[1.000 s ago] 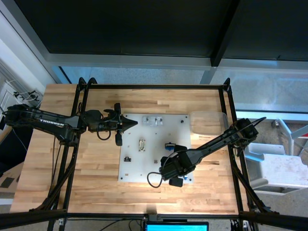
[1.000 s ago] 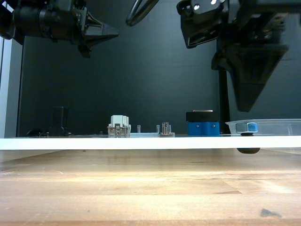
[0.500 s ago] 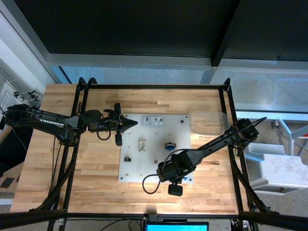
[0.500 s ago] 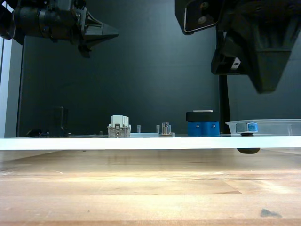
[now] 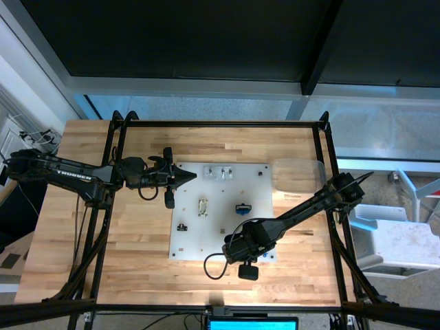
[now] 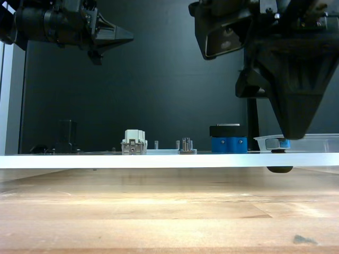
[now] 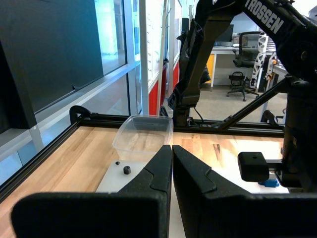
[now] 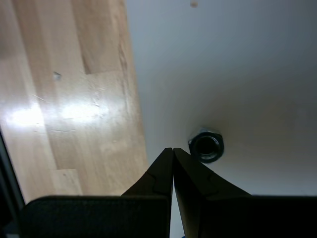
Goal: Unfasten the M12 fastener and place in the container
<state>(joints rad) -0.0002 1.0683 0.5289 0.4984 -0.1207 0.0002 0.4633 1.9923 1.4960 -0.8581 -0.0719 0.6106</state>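
Observation:
The M12 fastener is a small hex nut with a dark centre, standing on the white board. In the low view the nut sits on top of its black stud, in front of the container. My right gripper is shut and empty, its tips just beside the nut, not around it. Seen from above, the right gripper covers the nut. The clear container at the board's far right looks empty. My left gripper hovers shut over the board's far left edge.
On the board stand a blue block connector, a grey connector, a silver post and a black post. The board's near edge runs along the wooden table. Black frame rails border the table.
My right arm has swung toward the board's near right edge and come down, so its shut tips now hang at the nut's height. The left arm has not moved.

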